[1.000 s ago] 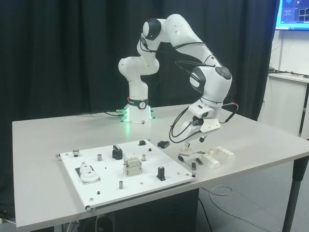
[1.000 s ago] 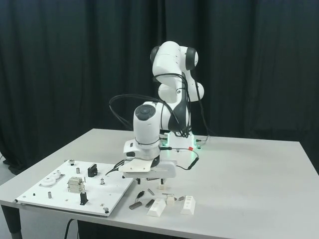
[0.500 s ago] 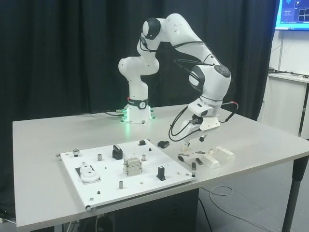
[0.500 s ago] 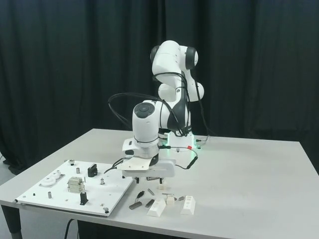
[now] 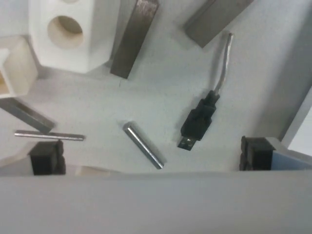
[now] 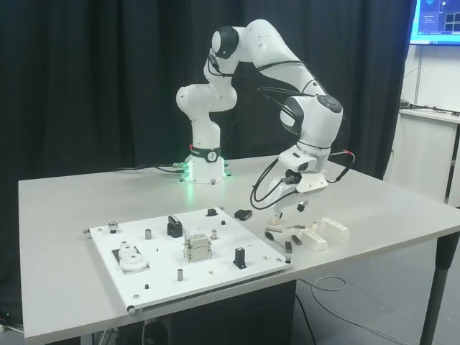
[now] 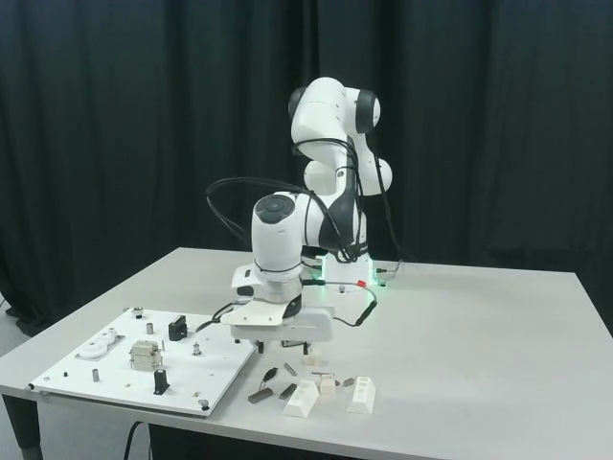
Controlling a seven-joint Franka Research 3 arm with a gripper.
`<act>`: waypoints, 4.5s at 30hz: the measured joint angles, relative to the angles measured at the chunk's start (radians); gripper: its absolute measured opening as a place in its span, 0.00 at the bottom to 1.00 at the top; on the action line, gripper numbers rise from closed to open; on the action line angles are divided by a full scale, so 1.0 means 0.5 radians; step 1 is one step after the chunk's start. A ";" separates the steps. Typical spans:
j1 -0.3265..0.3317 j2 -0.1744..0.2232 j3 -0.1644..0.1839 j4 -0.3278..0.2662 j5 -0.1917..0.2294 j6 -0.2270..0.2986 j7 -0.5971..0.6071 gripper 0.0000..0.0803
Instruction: Remove round peg 3.
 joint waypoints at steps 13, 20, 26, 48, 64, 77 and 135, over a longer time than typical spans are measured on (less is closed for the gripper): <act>0.000 -0.013 -0.014 -0.004 0.000 0.025 0.000 1.00; 0.000 -0.030 -0.025 -0.004 0.000 0.062 0.000 1.00; 0.000 -0.051 -0.047 0.000 -0.004 0.103 0.000 1.00; -0.113 -0.057 -0.206 0.105 -0.190 0.478 0.000 1.00; -0.419 -0.029 -0.206 0.241 -0.186 0.673 -0.126 1.00; -0.604 0.118 -0.206 0.460 0.139 0.688 -0.289 1.00; -0.859 0.875 -0.310 1.454 0.445 0.147 -0.461 1.00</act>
